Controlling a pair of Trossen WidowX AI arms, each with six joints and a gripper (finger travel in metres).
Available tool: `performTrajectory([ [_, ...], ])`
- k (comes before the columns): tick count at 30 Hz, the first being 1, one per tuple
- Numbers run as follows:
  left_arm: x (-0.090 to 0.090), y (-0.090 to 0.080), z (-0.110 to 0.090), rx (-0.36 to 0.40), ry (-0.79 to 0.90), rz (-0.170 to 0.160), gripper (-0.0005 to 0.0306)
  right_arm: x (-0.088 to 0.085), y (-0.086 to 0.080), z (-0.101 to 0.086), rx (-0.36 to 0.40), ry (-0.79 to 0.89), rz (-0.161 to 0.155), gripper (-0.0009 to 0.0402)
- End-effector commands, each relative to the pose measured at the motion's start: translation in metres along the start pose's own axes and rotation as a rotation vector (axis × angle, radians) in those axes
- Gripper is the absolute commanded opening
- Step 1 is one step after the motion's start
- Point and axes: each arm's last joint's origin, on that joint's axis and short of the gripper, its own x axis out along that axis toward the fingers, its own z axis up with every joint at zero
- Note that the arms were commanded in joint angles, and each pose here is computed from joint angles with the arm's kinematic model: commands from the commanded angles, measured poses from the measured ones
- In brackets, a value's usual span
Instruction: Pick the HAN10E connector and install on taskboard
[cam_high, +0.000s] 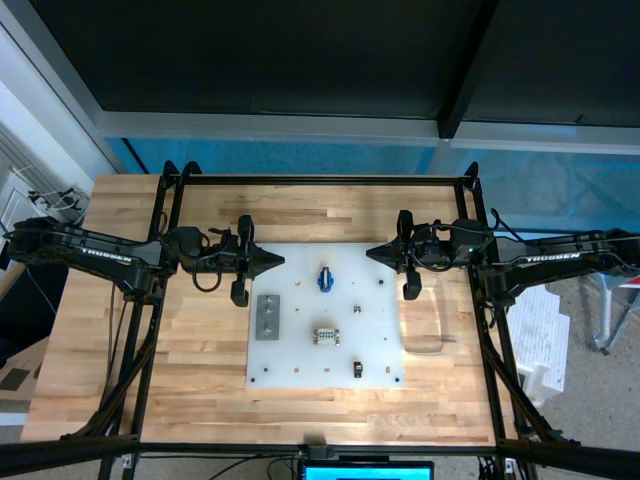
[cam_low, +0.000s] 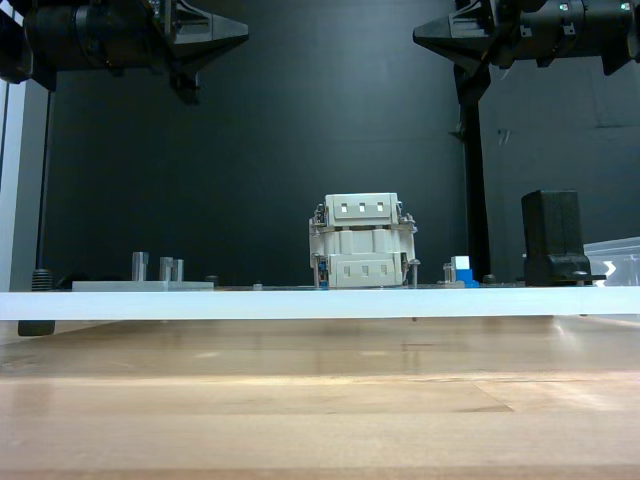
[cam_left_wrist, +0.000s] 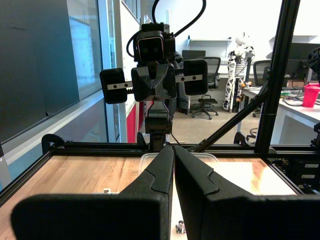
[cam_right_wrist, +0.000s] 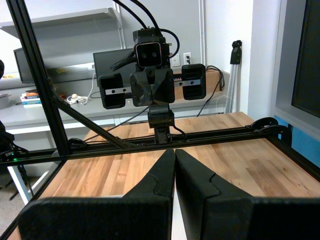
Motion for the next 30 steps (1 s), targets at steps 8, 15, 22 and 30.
performTrajectory([
  [8, 0.0, 0.0, 0.0, 0.0, 0.0, 0.0, 0.0001, 0.0, 0.0, -0.0001, 0.0, 0.001, 0.0, 0.0],
  [15, 0.0, 0.0001, 0.0, 0.0, 0.0, 0.0, 0.0001, 0.0, 0.0, -0.0001, 0.0, 0.001, -0.001, 0.0],
  [22, 0.0, 0.0, 0.0, 0.0, 0.0, 0.0, 0.0001, 0.0, -0.0001, -0.0013, 0.001, 0.013, -0.002, 0.0],
  [30, 0.0, 0.0, 0.0, 0.0, 0.0, 0.0, 0.0001, -0.0001, -0.0005, -0.0038, 0.001, 0.04, -0.005, 0.0],
])
